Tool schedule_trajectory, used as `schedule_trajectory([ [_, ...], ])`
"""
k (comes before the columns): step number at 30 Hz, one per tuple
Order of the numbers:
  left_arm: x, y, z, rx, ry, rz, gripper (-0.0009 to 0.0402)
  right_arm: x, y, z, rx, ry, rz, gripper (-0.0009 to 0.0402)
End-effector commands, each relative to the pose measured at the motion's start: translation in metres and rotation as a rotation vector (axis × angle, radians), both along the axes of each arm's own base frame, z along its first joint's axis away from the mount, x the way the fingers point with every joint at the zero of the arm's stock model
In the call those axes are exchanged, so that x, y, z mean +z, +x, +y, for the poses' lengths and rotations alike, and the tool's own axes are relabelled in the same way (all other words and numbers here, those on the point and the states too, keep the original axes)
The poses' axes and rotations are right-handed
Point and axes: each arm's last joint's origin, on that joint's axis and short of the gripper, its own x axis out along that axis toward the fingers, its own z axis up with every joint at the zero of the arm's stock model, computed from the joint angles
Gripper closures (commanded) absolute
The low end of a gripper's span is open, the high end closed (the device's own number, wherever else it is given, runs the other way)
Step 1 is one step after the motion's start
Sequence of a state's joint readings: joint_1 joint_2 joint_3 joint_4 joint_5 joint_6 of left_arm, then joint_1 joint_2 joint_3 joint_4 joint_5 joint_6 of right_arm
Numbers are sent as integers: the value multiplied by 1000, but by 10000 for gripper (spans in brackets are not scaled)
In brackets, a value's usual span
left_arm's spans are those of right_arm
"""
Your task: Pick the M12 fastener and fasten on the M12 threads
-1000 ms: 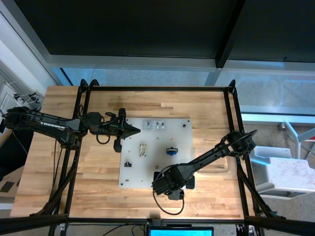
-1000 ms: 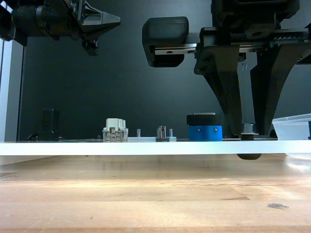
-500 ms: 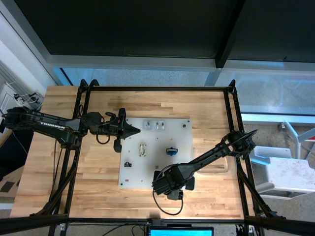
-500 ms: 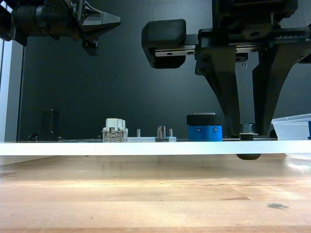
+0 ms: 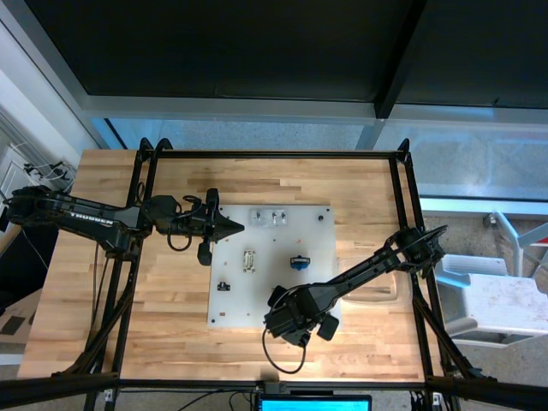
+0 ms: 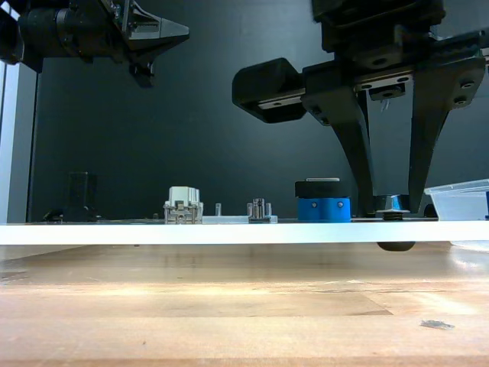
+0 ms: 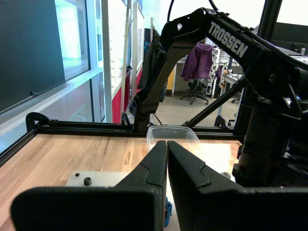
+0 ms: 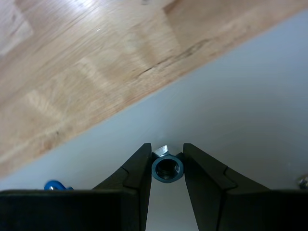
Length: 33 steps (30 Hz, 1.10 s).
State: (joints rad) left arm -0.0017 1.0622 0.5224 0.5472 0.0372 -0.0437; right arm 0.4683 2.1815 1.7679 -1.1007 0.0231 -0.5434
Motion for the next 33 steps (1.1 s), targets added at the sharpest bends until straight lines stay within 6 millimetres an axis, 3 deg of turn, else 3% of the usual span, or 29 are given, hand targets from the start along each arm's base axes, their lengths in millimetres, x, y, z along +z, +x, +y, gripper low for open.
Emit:
schedule_trajectory([
  [1,0,0,0,0,0,-1,393,-1,0,-1,-85,2,1,364],
  [15,0,0,0,0,0,-1,393,0,1,-3,-579,32,3,364],
  [33,0,0,0,0,0,-1,393,0,2,-5,-1415,75,8,364],
])
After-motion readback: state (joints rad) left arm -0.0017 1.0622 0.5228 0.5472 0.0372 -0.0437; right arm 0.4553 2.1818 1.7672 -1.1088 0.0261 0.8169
